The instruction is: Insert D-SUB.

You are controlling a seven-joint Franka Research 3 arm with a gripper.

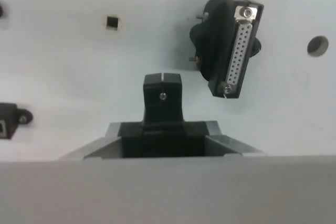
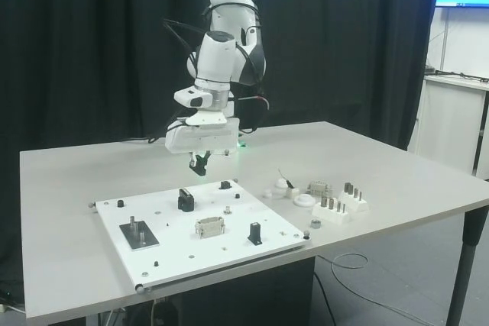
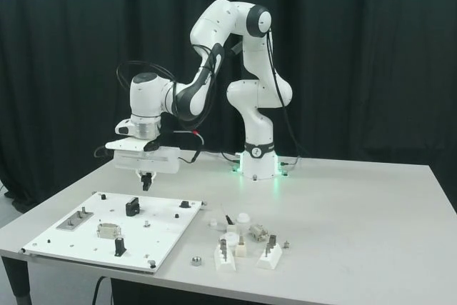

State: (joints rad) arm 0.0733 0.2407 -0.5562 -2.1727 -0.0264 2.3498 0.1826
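The D-SUB socket (image 1: 233, 45) is a black housing with a white pin face, mounted on the white board (image 1: 63, 66). My gripper (image 1: 163, 85) hangs above the board, apart from the socket and off to one side of it. It is shut on a small black D-SUB plug (image 1: 163, 98) with a screw on its face. From the first room view the gripper (image 2: 200, 164) is over the board's far edge, behind the socket (image 2: 186, 200). From the second room view the gripper (image 3: 145, 180) hovers just above and behind the socket (image 3: 132, 208).
The white board (image 2: 176, 253) also carries a grey block with pegs (image 2: 137, 233), a grey connector (image 2: 208, 226) and a black upright part (image 2: 255, 233). Loose white and grey parts (image 2: 336, 204) lie on the table to the right. A square hole (image 1: 111, 22) and a round hole (image 1: 317, 45) lie near the socket.
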